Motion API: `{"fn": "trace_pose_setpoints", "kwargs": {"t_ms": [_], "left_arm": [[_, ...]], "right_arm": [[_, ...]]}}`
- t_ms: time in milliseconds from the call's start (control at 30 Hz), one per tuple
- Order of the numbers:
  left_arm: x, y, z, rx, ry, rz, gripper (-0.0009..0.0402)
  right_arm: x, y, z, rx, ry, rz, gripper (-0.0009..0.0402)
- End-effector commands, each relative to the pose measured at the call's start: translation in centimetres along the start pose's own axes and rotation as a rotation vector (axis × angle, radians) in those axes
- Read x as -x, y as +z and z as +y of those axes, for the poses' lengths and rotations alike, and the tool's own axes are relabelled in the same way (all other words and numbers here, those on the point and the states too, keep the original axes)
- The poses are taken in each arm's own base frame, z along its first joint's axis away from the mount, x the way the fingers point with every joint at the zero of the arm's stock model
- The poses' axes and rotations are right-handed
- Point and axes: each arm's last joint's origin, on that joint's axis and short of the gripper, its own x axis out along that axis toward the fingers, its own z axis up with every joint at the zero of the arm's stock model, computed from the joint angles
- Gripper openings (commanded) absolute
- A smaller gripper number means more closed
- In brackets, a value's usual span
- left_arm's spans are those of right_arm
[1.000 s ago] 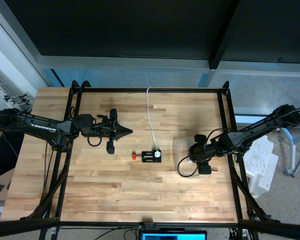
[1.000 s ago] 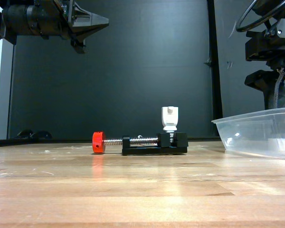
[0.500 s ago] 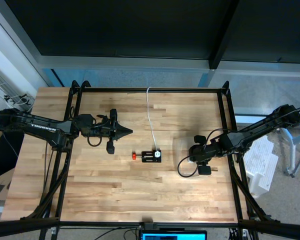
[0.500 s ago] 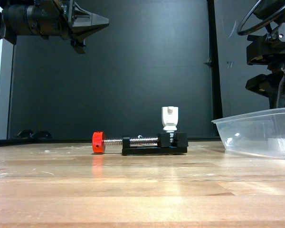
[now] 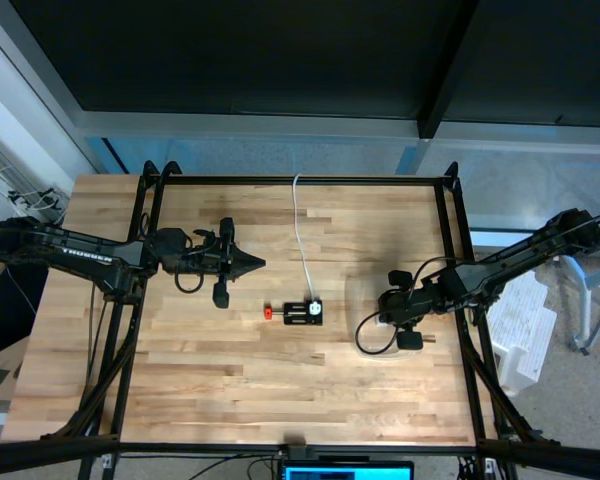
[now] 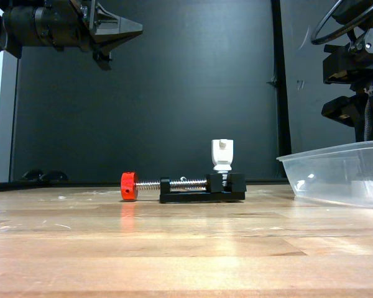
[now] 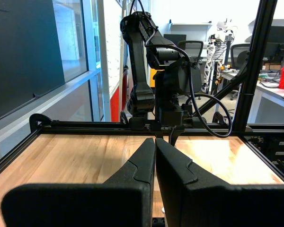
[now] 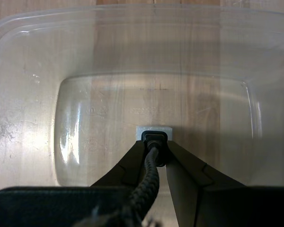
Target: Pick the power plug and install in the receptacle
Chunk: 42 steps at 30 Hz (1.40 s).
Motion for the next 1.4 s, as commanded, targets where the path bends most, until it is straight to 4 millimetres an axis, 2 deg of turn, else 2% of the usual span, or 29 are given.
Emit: {"fn": "trace_pose_setpoints", "kwargs": {"t_ms": [33, 667, 1000, 1267, 1400], "left_arm": [[0.0, 0.0, 0.0, 0.000, 0.000, 0.000, 0.0000], [0.0, 0.0, 0.0, 0.000, 0.000, 0.000, 0.0000], [0.0, 0.0, 0.0, 0.000, 0.000, 0.000, 0.0000], [0.0, 0.0, 0.0, 0.000, 0.000, 0.000, 0.0000], [0.0, 0.0, 0.0, 0.000, 0.000, 0.000, 0.0000]], "right_arm": [[0.2, 0.0, 0.0, 0.000, 0.000, -0.002, 0.0001], [1.1, -0.2, -0.2, -0.003, 0.008, -0.027, 0.0000], [1.6, 0.3, -0.1, -0.002, 0.011, -0.034, 0.0000], [5.4, 3.2, -0.2, 0.004, 0.010, -0.064, 0.0000], [6.9, 3.9, -0.4, -0.006, 0.005, -0.064, 0.0000]]}}
